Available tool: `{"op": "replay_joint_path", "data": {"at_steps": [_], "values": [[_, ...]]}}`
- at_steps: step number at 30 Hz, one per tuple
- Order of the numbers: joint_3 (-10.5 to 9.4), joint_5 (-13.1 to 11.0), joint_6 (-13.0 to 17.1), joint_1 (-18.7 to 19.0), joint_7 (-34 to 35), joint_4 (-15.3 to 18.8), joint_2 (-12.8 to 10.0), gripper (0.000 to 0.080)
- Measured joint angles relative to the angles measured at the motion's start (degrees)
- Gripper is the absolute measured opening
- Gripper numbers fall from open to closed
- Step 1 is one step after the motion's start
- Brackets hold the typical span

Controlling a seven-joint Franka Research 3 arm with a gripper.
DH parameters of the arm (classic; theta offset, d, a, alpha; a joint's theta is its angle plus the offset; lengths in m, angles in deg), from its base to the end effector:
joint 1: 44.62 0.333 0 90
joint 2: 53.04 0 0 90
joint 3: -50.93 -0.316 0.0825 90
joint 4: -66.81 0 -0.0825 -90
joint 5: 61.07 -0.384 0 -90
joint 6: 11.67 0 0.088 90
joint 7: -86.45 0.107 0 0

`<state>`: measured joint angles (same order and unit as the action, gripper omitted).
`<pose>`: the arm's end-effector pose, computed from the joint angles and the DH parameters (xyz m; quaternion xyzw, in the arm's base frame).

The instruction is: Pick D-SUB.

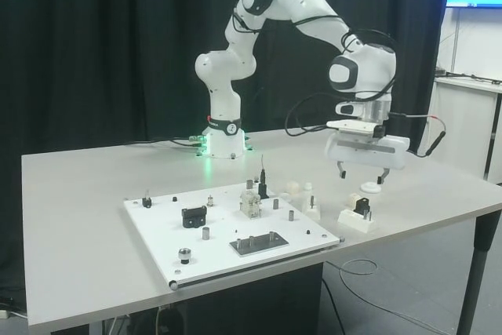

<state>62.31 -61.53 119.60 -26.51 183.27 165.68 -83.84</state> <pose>0.6660 0.0921 0.2821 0.7141 -0.6982 0.0489 0.0143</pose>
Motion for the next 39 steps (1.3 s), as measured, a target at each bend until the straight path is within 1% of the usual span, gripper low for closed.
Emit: {"op": "replay_joint_path", "data": {"at_steps": [7, 13, 20, 25, 39], "values": [[-0.39, -0.01, 1.14, 0.03, 5.64, -0.07, -1.31, 0.08], [-0.86, -0.01, 1.93, 0.03, 7.95, -0.22, -2.42, 0.08], [-1.14, -0.03, 2.04, 0.03, 11.28, -0.61, -3.44, 0.08], [-1.26, -0.14, 1.94, 0.03, 14.41, -0.69, -3.86, 0.08], [-1.94, -0.61, 1.45, 0.03, 17.12, -0.82, -4.44, 0.08]]}}
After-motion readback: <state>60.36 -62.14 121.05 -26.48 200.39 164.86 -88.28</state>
